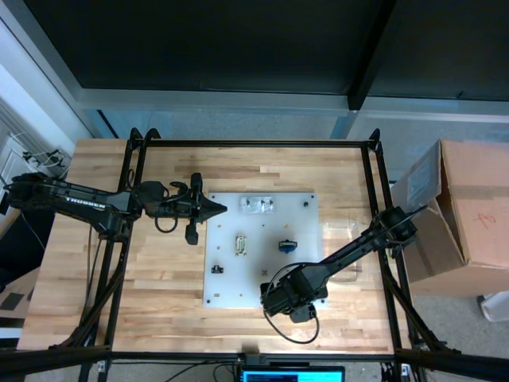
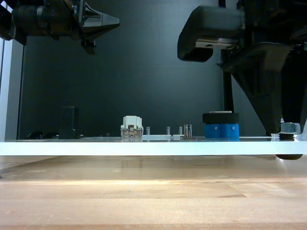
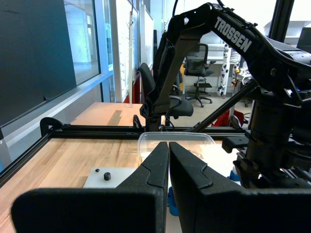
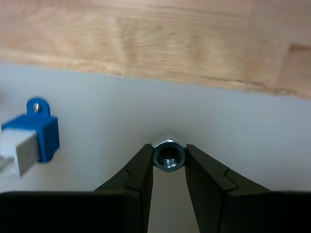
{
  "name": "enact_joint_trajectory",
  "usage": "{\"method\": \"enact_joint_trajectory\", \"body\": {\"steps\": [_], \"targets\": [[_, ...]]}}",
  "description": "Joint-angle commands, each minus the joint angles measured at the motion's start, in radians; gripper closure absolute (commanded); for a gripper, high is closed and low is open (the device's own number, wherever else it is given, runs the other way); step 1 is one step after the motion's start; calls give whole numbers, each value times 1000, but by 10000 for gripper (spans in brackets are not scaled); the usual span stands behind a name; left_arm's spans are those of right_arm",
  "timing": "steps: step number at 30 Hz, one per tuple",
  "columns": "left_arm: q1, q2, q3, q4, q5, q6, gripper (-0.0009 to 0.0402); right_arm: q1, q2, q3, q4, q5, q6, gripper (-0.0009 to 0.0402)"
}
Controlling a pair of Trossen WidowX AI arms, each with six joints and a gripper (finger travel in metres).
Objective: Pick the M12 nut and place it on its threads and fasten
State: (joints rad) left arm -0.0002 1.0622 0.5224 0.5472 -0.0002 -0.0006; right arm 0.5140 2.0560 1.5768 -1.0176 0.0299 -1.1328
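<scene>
Silver nut (image 4: pixel 168 158) on stud (image 2: pixel 288 136) — right tool (image 4: pixel 168 149) pinching; left tool (image 1: pixel 216 208) aloft.

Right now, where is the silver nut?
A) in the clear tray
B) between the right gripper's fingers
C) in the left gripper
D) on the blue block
B: the right gripper, at the board's near right edge, pinches the nut, seated on its stud in the low view; the left gripper hangs shut over the board's far left.
</scene>
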Motion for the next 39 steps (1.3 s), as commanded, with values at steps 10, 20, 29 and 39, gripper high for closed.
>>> {"method": "enact_joint_trajectory", "body": {"steps": [10, 20, 29, 39], "targets": [[0, 0, 0, 0, 0, 0, 393, -18, 1, -1, 5, -4, 398, 393], [0, 0, 0, 0, 0, 0, 393, -19, 1, -6, -5, -5, 668, 393], [0, 0, 0, 0, 0, 0, 393, -21, 1, -6, -26, -5, 1049, 393], [0, 0, 0, 0, 0, 0, 393, -21, 1, -6, -29, -4, 1378, 393]]}}
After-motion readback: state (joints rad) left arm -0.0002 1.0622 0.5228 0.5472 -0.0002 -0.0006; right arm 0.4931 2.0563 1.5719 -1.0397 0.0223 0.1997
